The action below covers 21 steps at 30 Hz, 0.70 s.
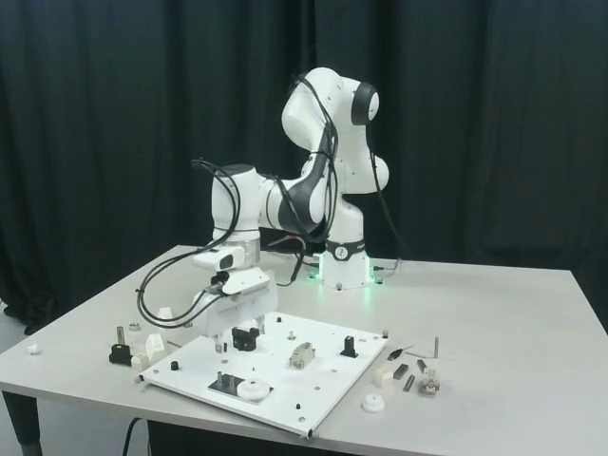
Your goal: Remove large gear.
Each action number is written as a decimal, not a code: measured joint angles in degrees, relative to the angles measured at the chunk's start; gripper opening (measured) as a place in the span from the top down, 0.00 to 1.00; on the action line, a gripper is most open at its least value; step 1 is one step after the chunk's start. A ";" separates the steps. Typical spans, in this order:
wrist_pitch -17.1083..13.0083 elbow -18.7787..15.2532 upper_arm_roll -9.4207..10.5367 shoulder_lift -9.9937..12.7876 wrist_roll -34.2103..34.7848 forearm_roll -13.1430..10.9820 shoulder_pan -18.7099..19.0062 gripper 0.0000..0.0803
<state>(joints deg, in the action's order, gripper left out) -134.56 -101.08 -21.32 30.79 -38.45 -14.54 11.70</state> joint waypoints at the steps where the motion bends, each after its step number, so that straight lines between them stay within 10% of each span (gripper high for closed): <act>1: -0.28 0.35 0.18 0.33 0.10 0.00 0.05 0.00; 21: 2.71 10.72 1.64 9.44 0.74 0.17 0.00 0.00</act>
<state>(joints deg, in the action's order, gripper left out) -131.85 -90.36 -19.68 40.23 -37.71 -14.37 11.69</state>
